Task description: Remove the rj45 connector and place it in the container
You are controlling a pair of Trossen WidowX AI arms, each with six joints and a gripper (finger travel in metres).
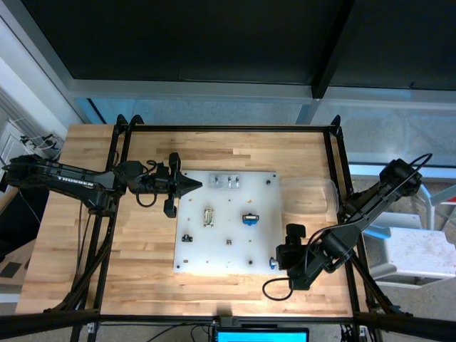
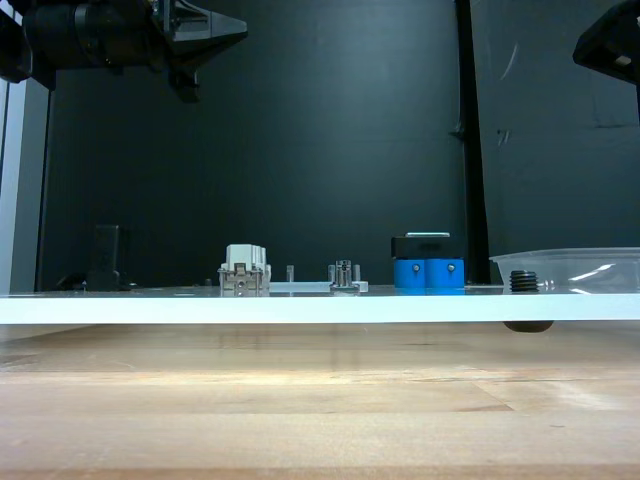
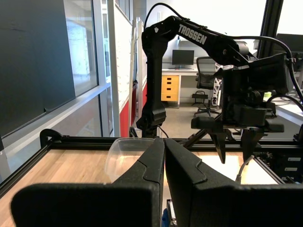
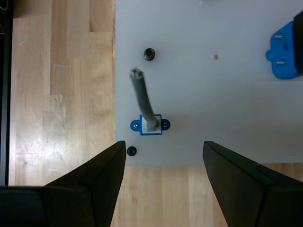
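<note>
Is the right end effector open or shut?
Open: right end effector fingers stand apart above the rj45 connector. Left end effector hovers shut over the board's far-left corner.
</note>
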